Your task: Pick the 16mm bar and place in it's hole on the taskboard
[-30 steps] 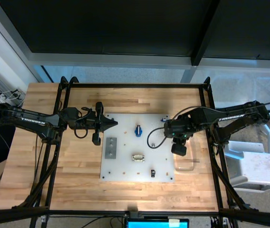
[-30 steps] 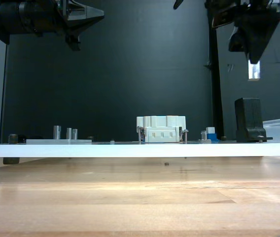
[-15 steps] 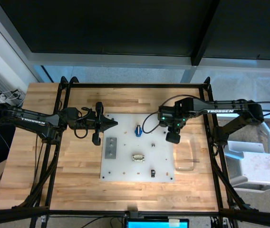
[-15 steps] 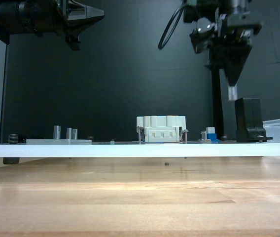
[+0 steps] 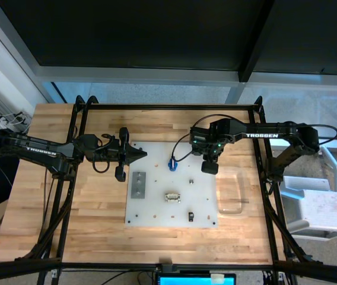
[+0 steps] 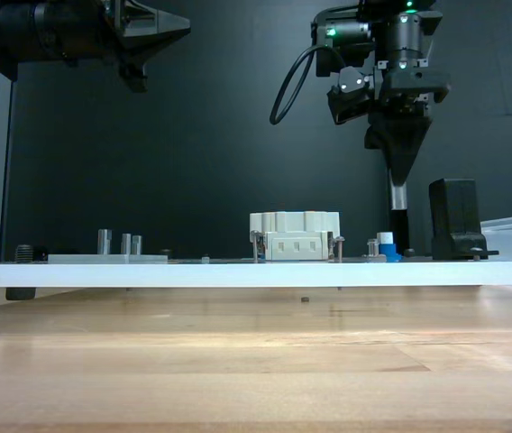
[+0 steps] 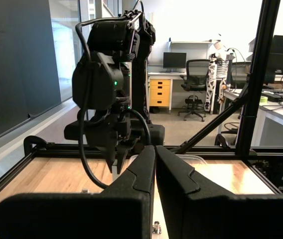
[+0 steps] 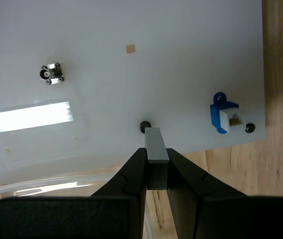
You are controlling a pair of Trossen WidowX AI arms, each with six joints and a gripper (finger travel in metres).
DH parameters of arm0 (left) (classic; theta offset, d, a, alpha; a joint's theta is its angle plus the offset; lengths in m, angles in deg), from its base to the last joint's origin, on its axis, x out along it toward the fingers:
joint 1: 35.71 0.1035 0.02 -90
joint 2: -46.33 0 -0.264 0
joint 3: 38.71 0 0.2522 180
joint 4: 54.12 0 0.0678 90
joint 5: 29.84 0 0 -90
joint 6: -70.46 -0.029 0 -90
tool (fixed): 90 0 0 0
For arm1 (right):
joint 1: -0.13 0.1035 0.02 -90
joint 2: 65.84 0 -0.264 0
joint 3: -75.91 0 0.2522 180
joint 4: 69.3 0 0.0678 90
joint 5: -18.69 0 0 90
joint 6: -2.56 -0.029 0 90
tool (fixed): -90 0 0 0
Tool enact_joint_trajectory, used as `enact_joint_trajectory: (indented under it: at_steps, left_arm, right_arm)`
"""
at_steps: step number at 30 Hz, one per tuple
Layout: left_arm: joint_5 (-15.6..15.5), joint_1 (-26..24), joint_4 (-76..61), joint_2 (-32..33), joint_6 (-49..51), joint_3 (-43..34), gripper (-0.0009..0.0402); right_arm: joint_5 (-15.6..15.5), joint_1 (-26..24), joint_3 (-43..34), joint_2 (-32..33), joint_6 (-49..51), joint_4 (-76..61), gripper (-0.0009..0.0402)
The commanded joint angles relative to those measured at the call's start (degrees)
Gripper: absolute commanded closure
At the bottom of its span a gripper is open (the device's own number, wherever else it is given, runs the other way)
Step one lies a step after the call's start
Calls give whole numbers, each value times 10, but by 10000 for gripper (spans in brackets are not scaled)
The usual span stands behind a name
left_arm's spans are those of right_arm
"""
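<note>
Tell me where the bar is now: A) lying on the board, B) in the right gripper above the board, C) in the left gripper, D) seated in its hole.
B: the right gripper holds the bar upright, clear of the board; the left gripper hovers shut and empty near the board's left edge.

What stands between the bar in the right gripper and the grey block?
Nothing visible does. The 16mm bar, upright in the right gripper, hangs above the taskboard; its line to the grey block passes between the blue part and white connector. The left gripper, shut, hovers high beside the block.
</note>
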Motion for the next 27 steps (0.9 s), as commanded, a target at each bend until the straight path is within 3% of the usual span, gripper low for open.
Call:
enact_joint_trajectory:
  at_steps: [1, 17, 27]
  left_arm:
    - [0, 0, 0, 0, 0, 0, 393]
    - [0, 0, 0, 0, 0, 0, 393]
    - [0, 0, 0, 0, 0, 0, 393]
  right_arm:
    - [0, -5, -7, 0, 10, 10, 392]
    - [4, -23, -139, 87, 121, -8, 392]
    - [5, -43, -164, 122, 169, -19, 392]
